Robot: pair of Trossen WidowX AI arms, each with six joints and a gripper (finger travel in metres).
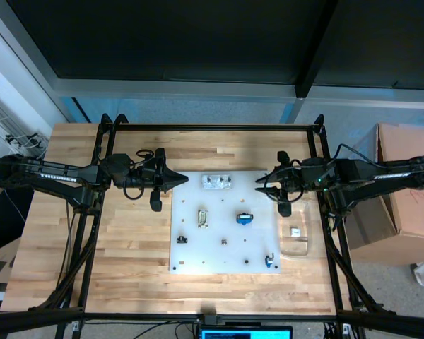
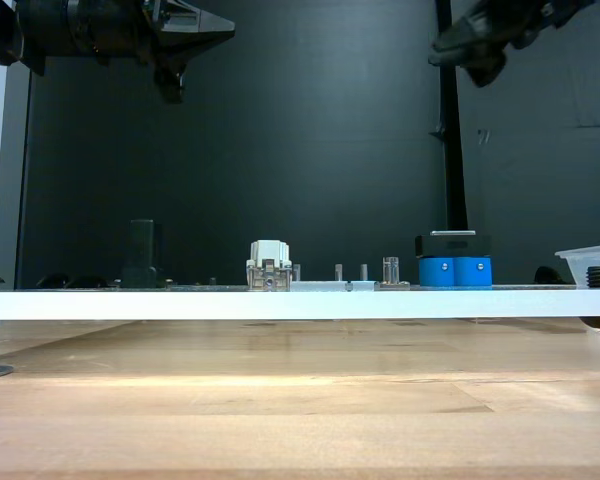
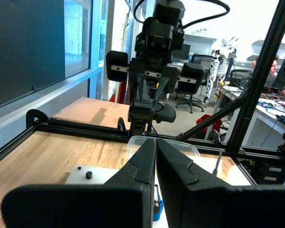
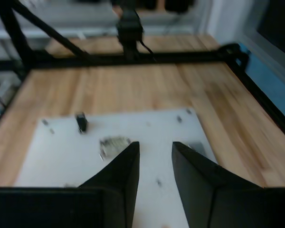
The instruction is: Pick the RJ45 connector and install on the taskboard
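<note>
Connector point(image 1: 271, 257) looked seated in the jack point(image 1: 268, 263) at the board's point(image 1: 198, 248) near right corner, little left to do: left gripper point(image 1: 182, 181) clenched, right gripper point(image 1: 258, 185) parted and empty, both high over the far corners.

High view is looking down from the near edge of the table point(image 1: 113, 233), low view skimming level; both are sharing the taskboard point(image 1: 219, 258)

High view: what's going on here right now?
Neither gripper holds anything. The left gripper, shut, and the right gripper, open, hover high over the white board's far corners. The white block in the clear tray looks bare. The RJ45 connector seems to sit as a grey piece on the small blue jack.
</note>
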